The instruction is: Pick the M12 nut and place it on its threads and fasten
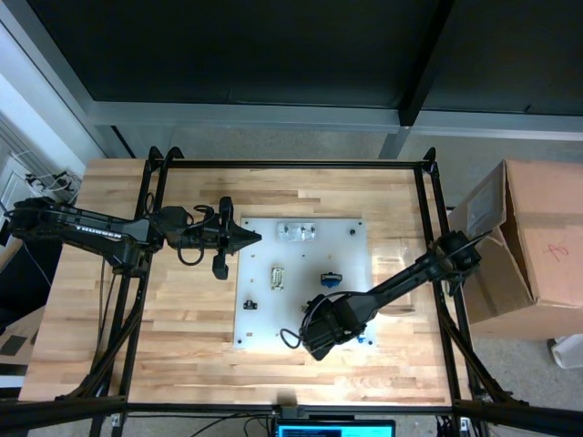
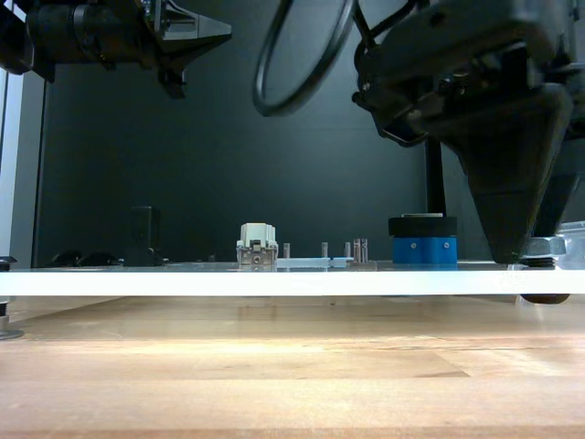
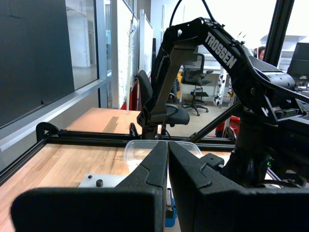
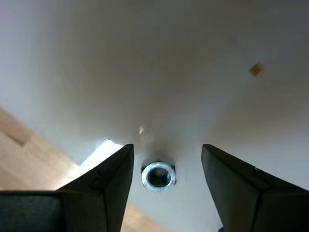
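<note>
At the board's (image 1: 264, 264) near right edge, my right gripper (image 4: 166, 146) hangs released, straddling the nut (image 4: 158, 175), seemingly on its stud (image 2: 541, 262). I'd centre, grip the flats squarely, then turn. Left gripper (image 3: 167, 147) hovers clenched over the board's left edge.

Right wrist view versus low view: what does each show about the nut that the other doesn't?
Right wrist only: the small silver nut lies between the open fingers of the right gripper, touching neither. Low only: the nut sits on its short black stud above the white board; the left gripper hangs high at the left. Both: the nut free, the right gripper over it.
</note>
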`<state>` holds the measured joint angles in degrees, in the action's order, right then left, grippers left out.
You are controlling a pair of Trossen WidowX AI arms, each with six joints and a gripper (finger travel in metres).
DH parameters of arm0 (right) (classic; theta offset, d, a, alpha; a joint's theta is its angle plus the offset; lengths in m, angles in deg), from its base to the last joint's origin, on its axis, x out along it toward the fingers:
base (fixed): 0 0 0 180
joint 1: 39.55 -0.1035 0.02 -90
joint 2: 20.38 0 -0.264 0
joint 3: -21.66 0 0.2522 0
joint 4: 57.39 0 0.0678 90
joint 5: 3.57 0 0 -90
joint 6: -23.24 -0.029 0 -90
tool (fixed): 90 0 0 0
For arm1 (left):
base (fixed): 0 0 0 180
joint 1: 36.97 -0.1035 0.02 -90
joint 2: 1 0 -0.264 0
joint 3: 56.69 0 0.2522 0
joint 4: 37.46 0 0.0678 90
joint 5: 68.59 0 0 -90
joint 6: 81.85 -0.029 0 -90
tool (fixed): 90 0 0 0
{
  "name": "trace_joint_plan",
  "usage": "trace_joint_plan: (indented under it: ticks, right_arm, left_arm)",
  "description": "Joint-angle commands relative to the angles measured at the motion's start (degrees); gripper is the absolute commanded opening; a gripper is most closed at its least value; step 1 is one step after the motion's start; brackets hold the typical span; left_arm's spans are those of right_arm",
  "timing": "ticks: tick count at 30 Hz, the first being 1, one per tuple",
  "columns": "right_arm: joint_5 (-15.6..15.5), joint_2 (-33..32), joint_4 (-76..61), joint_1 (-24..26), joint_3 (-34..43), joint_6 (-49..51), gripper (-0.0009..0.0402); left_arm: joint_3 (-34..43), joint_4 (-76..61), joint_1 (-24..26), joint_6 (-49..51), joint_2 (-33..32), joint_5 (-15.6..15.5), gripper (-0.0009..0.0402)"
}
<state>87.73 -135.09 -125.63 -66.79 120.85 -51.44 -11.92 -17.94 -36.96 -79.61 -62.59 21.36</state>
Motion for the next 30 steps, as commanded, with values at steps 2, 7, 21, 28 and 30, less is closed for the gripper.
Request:
trace_joint_plan:
  ticks: [2, 7, 21, 28, 30]
  right_arm:
    - [-0.83, 1.62, -0.35, -0.17, 0.24, 0.15, 0.0219]
    - [-0.72, 3.26, -0.98, -0.15, 0.24, 2.14, 0.0221]
    - [-0.20, 6.45, -4.94, -0.13, 0.22, 38.38, 0.0096]
    - [-0.90, 4.22, -4.52, -0.11, 0.20, 42.88, 0.0013]
    - [-0.85, 3.34, -4.17, -0.07, 0.17, 43.95, 0.0010]
  left_arm:
    - [0.00, 0.00, -0.02, 0.00, -0.02, 0.02, 0.0000]
    - [0.02, -0.02, 0.00, 0.00, -0.02, 0.02, 0.0000]
    - [0.02, 0.00, -0.02, 0.00, -0.02, 0.02, 0.0000]
    - [0.00, -0.02, -0.02, 0.00, -0.02, 0.02, 0.0000]
    - [0.00, -0.02, 0.00, 0.00, -0.02, 0.02, 0.0000]
